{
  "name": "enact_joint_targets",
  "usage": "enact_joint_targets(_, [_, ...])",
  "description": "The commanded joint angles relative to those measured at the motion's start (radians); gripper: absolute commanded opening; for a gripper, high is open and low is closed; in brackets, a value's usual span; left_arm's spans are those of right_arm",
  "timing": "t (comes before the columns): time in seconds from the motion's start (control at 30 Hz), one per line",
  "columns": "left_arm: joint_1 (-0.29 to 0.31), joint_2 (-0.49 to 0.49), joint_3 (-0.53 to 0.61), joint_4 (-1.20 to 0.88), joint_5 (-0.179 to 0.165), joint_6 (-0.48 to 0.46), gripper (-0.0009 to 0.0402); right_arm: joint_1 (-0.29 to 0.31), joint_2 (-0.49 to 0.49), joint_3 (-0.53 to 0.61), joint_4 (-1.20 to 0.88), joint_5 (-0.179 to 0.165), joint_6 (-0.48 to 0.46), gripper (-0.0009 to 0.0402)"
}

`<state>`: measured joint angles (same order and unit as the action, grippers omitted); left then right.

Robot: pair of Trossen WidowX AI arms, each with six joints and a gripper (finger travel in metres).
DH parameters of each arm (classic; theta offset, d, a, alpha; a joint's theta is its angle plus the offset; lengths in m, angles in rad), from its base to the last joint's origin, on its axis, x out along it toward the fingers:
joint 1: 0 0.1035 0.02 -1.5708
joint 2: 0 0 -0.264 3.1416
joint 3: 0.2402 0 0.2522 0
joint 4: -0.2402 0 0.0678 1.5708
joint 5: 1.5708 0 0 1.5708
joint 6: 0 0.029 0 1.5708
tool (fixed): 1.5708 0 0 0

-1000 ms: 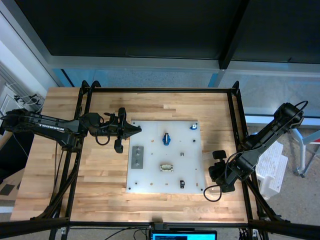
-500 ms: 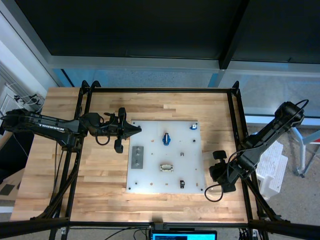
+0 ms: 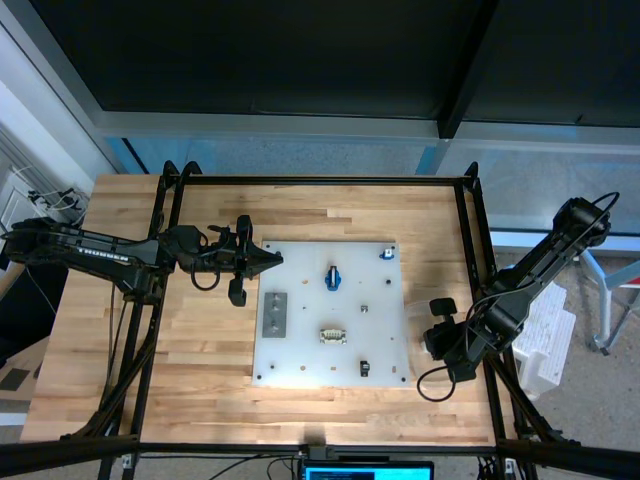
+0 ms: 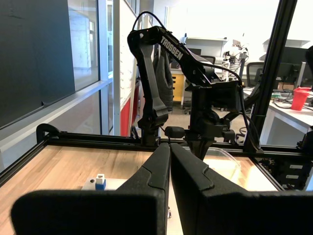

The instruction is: Pick the USB connector and install on taskboard

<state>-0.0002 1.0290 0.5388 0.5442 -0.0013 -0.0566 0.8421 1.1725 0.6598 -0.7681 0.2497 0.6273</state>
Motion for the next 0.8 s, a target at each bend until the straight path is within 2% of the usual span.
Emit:
enact_joint_targets(0.03, [0.000,0.000,0.000,0.000,0.000,0.000,0.0000,0.004,-0.018,-0.014,0.006,0.018,0.013,0.0000])
enact_joint_targets(0.47, [0.000,0.000,0.000,0.000,0.000,0.000,0.0000,0.011,-0.065,-0.014,-0.018,0.022,0.018,0.0000])
enact_joint_targets(0.67, [0.000,0.000,0.000,0.000,0.000,0.000,0.0000,0.006,-0.063,0.068,-0.094,0.021,0.019,0.0000])
enact_joint_targets(0.8, [0.000,0.000,0.000,0.000,0.000,0.000,0.0000,-0.020,-0.026,0.149,-0.151,0.020,0.019,0.0000])
